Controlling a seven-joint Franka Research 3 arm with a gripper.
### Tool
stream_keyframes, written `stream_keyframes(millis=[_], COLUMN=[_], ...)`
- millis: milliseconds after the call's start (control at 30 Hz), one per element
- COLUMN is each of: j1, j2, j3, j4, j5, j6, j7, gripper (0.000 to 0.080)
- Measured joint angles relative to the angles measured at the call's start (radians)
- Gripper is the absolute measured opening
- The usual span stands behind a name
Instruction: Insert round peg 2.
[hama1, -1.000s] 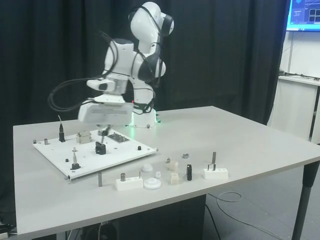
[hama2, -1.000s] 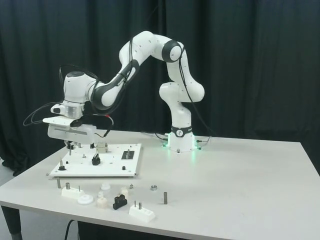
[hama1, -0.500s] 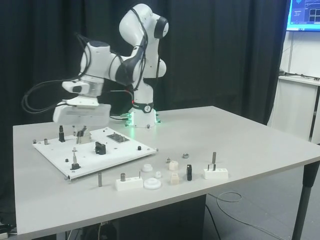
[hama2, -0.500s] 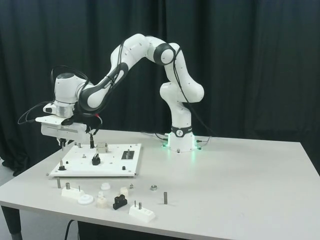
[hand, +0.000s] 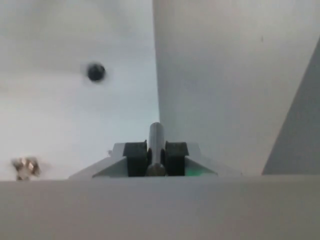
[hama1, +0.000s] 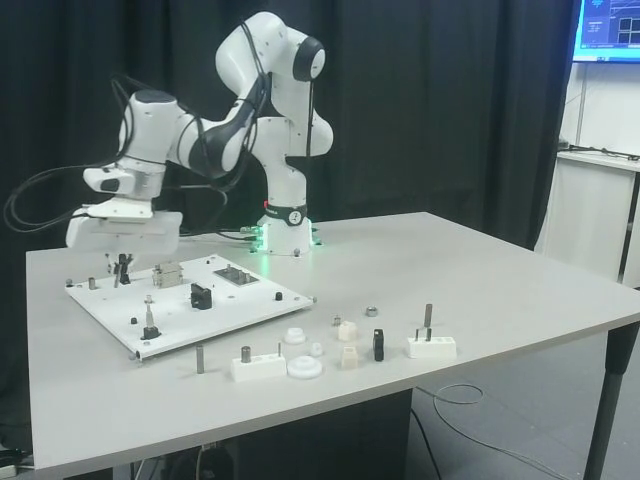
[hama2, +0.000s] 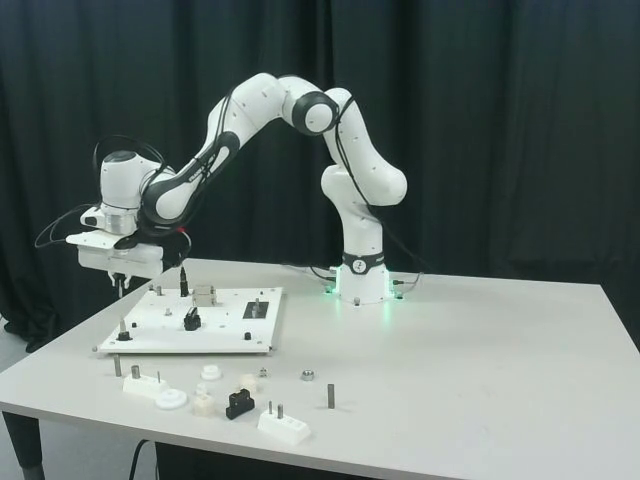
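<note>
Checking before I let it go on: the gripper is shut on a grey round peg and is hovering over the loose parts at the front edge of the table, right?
Not quite. The gripper is shut on the round peg, as the wrist view shows, but it is not over the loose parts. Both room views put it above the far corner of the white board, away from those parts.

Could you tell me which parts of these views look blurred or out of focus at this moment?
In the wrist view, the round peg between the gripper fingers is fairly crisp, while the black hole in the white board is smeared. In both room views, the small parts on the grey table look sharp.
</note>
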Motion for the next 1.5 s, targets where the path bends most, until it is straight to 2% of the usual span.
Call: stream_keyframes(millis=[567, 1133, 1500], j1=[-0.118, -0.184, -0.191], j2=[0.029, 0.029, 0.014], j3=[0.0, 0.0, -0.013], j4=[-0.009, -0.066, -0.105], j5=[0.016, 0.122, 0.181], j6=[-0.001, -0.001, -0.017], j7=[-0.123, -0.294, -0.369], gripper=[0.0072, 0.0072, 0.0072])
